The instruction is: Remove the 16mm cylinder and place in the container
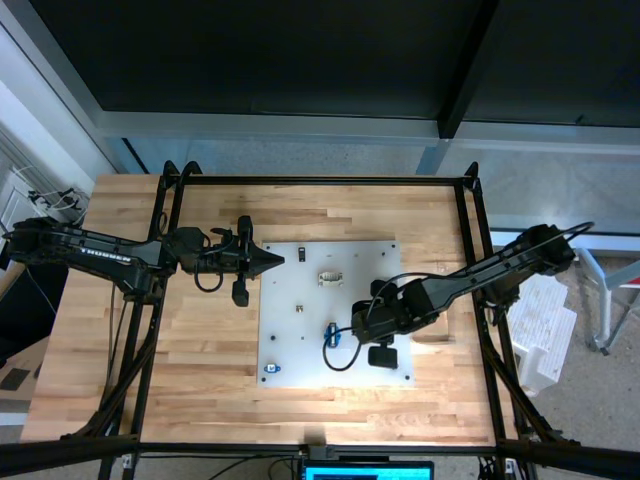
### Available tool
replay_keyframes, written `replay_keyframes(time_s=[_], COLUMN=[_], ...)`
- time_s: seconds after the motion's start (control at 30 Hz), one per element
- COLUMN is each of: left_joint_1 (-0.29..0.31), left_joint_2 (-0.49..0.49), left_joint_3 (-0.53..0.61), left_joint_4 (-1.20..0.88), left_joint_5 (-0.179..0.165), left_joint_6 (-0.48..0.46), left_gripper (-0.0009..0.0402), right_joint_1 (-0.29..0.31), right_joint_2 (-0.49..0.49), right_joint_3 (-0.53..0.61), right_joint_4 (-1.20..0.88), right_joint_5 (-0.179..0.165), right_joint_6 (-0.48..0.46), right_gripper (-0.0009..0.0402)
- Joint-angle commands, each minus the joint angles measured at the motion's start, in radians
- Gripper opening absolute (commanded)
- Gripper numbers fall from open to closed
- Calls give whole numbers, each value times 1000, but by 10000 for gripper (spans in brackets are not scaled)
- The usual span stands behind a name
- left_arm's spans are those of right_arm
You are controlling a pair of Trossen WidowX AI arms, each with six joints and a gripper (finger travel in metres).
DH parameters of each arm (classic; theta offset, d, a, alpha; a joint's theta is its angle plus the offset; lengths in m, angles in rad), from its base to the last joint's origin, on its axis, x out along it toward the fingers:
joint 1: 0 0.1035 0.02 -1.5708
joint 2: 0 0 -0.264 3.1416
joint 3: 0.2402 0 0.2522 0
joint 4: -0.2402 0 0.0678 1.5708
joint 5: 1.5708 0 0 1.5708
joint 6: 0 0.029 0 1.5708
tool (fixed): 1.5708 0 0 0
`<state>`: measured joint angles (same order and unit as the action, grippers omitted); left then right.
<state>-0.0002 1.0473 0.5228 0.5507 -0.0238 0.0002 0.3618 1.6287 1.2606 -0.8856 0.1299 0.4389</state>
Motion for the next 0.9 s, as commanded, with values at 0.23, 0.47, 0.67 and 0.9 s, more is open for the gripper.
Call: replay_keyframes(time_s=[0.23, 0.47, 0.67, 0.9], left_joint_1=[0, 0, 0, 0], left_joint_2=[0, 0, 0, 0], left_joint_3=[0, 0, 0, 0], left_joint_4=[0, 0, 0, 0], left_joint_5=[0, 0, 0, 0], left_joint_6=[0, 0, 0, 0], left_gripper=[0, 0, 0, 0], right_joint_1=[-2, -2, -4, -4], right_joint_2=[-66, -105, -137, -190], right_joint_3=[0, 0, -23, -88], right_joint_4=[-59, -109, -124, -124], right_joint_5=[2, 32, 38, 35], right_joint_6=[-2, -10, -9, 8], right_gripper=[2, 2, 2, 2])
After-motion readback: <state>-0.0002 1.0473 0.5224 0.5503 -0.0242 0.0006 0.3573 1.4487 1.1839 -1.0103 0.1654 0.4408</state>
